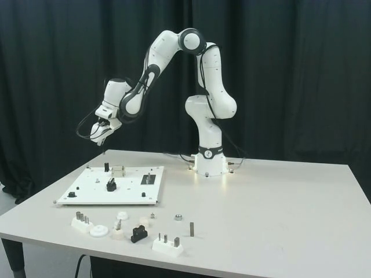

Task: Insert USB.

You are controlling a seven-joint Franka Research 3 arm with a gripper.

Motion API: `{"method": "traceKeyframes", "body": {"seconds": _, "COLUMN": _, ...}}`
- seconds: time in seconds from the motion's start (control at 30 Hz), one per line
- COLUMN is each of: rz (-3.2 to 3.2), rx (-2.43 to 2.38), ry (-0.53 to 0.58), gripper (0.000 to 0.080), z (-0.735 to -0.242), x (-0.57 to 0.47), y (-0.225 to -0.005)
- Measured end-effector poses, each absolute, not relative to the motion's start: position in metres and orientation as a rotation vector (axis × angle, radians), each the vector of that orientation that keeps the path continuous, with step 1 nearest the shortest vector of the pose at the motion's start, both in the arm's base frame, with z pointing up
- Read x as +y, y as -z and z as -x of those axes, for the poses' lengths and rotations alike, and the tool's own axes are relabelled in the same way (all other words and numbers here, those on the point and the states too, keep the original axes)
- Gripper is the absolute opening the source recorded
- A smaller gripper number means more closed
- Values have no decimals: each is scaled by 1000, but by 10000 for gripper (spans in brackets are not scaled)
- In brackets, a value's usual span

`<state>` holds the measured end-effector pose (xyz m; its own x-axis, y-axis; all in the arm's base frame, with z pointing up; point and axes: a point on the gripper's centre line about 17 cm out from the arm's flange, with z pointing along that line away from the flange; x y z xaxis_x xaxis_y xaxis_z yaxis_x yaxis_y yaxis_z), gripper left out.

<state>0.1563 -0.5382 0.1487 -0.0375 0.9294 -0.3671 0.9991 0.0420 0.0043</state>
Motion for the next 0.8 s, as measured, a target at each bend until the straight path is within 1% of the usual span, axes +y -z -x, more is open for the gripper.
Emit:
{"method": "traceKeyframes", "body": {"seconds": 0.27, "rz": -1949, "rx": 2079, "ry": 364, "gripper": 26, "z": -162, "x": -533, "y": -145}}
{"method": "traceKeyframes", "body": {"seconds": 0.8, "rz": -1906, "rx": 2115, "ry": 366, "gripper": 26, "z": -172, "x": -530, "y": -145}}
